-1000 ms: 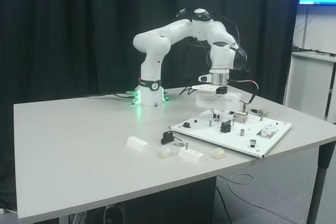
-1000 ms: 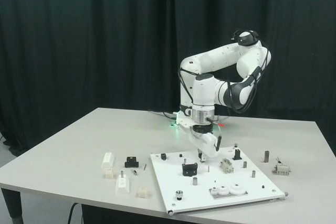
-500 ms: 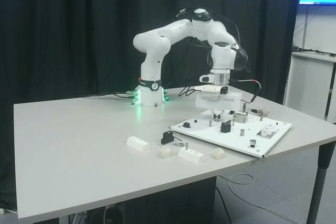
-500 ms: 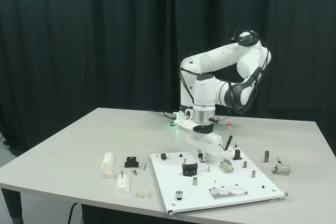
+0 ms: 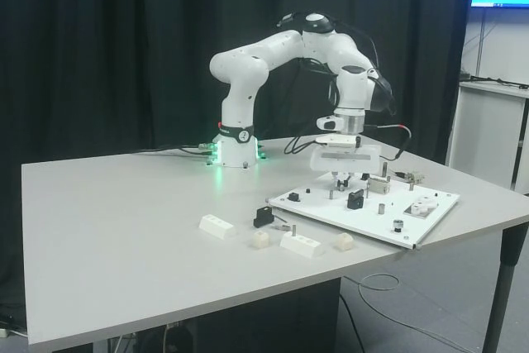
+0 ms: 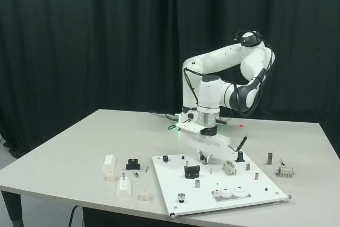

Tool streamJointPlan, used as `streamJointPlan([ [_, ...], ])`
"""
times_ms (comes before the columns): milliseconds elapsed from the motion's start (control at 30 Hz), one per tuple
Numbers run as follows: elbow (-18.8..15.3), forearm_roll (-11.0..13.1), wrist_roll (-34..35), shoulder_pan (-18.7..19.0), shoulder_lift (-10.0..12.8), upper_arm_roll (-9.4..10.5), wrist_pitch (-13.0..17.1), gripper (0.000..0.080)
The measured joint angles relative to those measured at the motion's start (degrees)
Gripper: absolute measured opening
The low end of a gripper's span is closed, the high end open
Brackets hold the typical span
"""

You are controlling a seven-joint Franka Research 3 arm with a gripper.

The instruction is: Remove BNC.

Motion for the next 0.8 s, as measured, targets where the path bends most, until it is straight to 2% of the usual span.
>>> streamJointPlan([
  [800, -0.1, -0.1, -14.8, 0.2, 0.0, 0.00, 0.1, 0.0124],
])
